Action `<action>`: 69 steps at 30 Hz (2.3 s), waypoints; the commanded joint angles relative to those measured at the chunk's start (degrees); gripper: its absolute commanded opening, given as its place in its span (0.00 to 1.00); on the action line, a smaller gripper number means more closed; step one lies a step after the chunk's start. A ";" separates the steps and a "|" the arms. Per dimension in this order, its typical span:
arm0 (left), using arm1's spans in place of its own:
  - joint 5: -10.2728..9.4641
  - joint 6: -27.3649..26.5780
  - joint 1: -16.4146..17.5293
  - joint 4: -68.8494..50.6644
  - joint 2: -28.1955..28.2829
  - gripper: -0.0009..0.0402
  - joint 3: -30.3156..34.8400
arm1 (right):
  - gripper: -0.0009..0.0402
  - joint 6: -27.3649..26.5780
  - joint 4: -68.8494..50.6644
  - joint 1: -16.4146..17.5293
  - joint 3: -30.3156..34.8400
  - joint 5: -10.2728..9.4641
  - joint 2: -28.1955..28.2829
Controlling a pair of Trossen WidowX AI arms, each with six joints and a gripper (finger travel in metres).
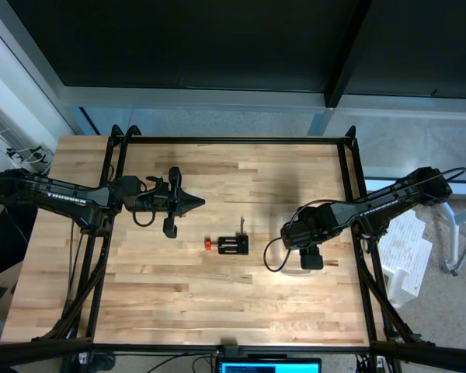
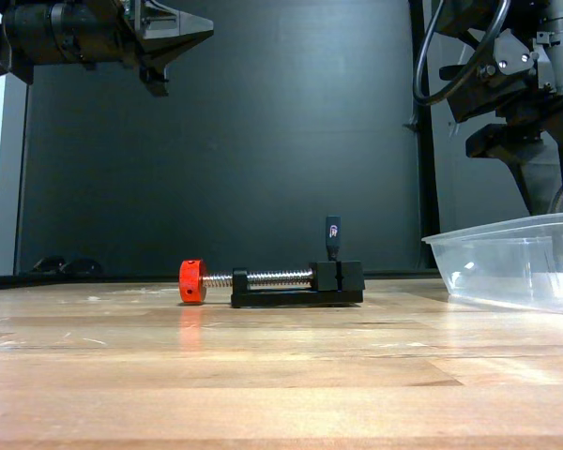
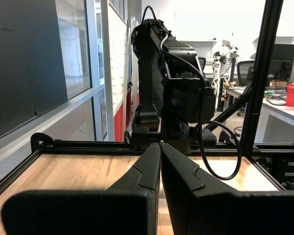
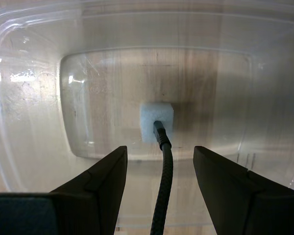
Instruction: Pick the USB-C connector and install on taskboard
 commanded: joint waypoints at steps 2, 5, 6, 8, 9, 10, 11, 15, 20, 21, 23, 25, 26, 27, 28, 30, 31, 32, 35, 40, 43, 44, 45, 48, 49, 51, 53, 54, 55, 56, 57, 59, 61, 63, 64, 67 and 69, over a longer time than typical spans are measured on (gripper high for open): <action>0.00 0.00 0.00 0.00 0.00 0.02 0.02 | 0.46 -0.63 1.29 0.07 -1.11 -0.02 0.35; 0.00 0.00 0.02 0.02 0.00 0.02 0.02 | 0.45 -0.61 2.49 0.07 -2.08 -0.02 0.33; 0.00 0.00 0.00 0.00 0.00 0.02 0.02 | 0.45 -0.66 2.99 0.07 -2.36 -0.02 0.33; 0.00 0.00 0.02 0.00 0.00 0.02 0.02 | 0.45 -0.70 3.91 0.07 -2.89 -0.02 0.33; 0.00 0.00 0.00 0.00 0.00 0.02 0.02 | 0.45 -0.70 4.28 0.09 -3.15 -0.04 0.33; 0.00 0.00 0.00 0.00 0.00 0.02 0.02 | 0.45 -0.70 4.52 0.07 -3.39 -0.07 0.33; 0.00 0.00 0.00 0.00 0.00 0.02 0.02 | 0.45 -0.70 4.61 0.07 -3.61 -0.04 0.33; 0.00 0.00 0.00 0.00 0.00 0.02 0.02 | 0.45 -0.68 5.03 0.04 -4.00 -0.02 0.33; 0.00 0.00 0.00 0.00 0.00 0.02 0.02 | 0.45 0.04 5.88 0.04 -4.37 0.79 0.33; 0.00 0.00 0.00 0.00 0.00 0.02 0.02 | 0.45 0.37 6.01 0.07 -4.46 0.94 0.33; 0.00 0.00 0.00 0.00 0.00 0.02 0.02 | 0.45 0.39 6.10 0.04 -4.55 0.94 0.33; 0.00 0.00 0.00 0.00 0.00 0.02 0.02 | 0.45 0.39 6.16 0.04 -4.55 0.94 0.33; 0.00 0.00 0.02 0.00 0.00 0.02 0.02 | 0.45 0.39 6.12 0.07 -4.57 0.92 0.33; 0.00 0.00 0.00 0.00 0.00 0.02 0.02 | 0.45 0.39 6.10 0.04 -4.57 0.92 0.33; 0.00 0.00 0.00 0.02 0.00 0.02 0.02 | 0.45 0.39 6.10 0.04 -4.61 0.90 0.33; 0.00 0.00 0.02 0.00 0.00 0.02 0.02 | 0.43 0.39 6.14 0.04 -4.83 0.90 0.33; 0.00 0.00 0.00 0.00 0.00 0.02 0.02 | 0.43 0.42 6.16 0.04 -4.98 0.85 0.33; 0.00 0.00 0.00 0.00 0.00 0.02 0.02 | 0.42 0.42 6.23 0.04 -5.18 0.85 0.33; 0.00 0.00 0.00 0.00 0.00 0.02 0.02 | 0.39 0.59 6.71 0.04 -5.60 0.83 0.33; 0.00 0.00 0.00 0.00 0.00 0.02 0.02 | 0.34 0.59 7.26 0.07 -5.75 0.85 0.33; 0.00 0.00 0.02 0.00 0.00 0.02 0.02 | 0.31 0.59 7.34 0.07 -5.75 0.85 0.33; 0.00 0.00 0.00 0.00 0.00 0.02 0.02 | 0.30 0.61 7.34 0.07 -5.77 0.85 0.33; 0.00 0.00 0.00 0.00 0.00 0.02 0.02 | 0.29 0.66 7.34 0.07 -5.79 0.83 0.33; 0.00 0.00 0.00 0.00 0.00 0.02 0.02 | 0.26 0.83 7.34 0.09 -5.90 0.81 0.33; 0.00 0.00 0.00 0.00 0.00 0.02 0.02 | 0.25 0.83 7.34 0.09 -5.90 0.79 0.33; 0.00 0.00 0.02 0.00 0.00 0.02 0.02 | 0.22 0.83 7.34 0.09 -5.90 0.59 0.33; 0.00 0.00 0.00 0.00 0.00 0.02 0.02 | 0.20 0.83 7.37 0.09 -5.90 0.39 0.28; 0.00 0.00 0.00 0.00 0.00 0.02 0.02 | 0.18 0.83 7.37 0.09 -5.90 0.39 0.24; 0.00 0.00 0.02 0.00 0.00 0.02 0.02 | 0.17 0.83 7.39 0.09 -5.90 0.39 0.22; 0.00 0.00 0.02 0.00 0.00 0.02 0.02 | 0.16 0.83 7.39 0.09 -5.90 0.39 0.20; 0.00 0.00 0.00 0.00 -0.02 0.02 0.02 | 0.14 0.83 7.37 0.09 -5.90 0.37 0.11; 0.00 0.00 0.00 0.00 0.00 0.02 0.02 | 0.11 0.81 7.39 0.09 -5.90 0.39 0.11; 0.00 0.00 0.02 0.00 0.00 0.02 0.02 | 0.08 0.81 7.39 0.09 -5.90 0.37 0.00; 0.00 0.00 0.00 0.00 0.00 0.02 0.02 | 0.05 0.79 7.39 0.09 -5.90 0.37 0.00; 0.00 0.00 0.00 0.00 0.00 0.02 0.02 | 0.04 0.79 7.39 0.11 -5.90 0.37 0.00; 0.00 0.00 0.02 0.00 0.00 0.02 0.02 | 0.02 0.79 7.37 0.11 -5.90 0.33 0.00; 0.00 0.00 0.00 0.00 0.00 0.02 0.02 | 0.03 0.79 7.37 0.09 -5.90 0.33 0.00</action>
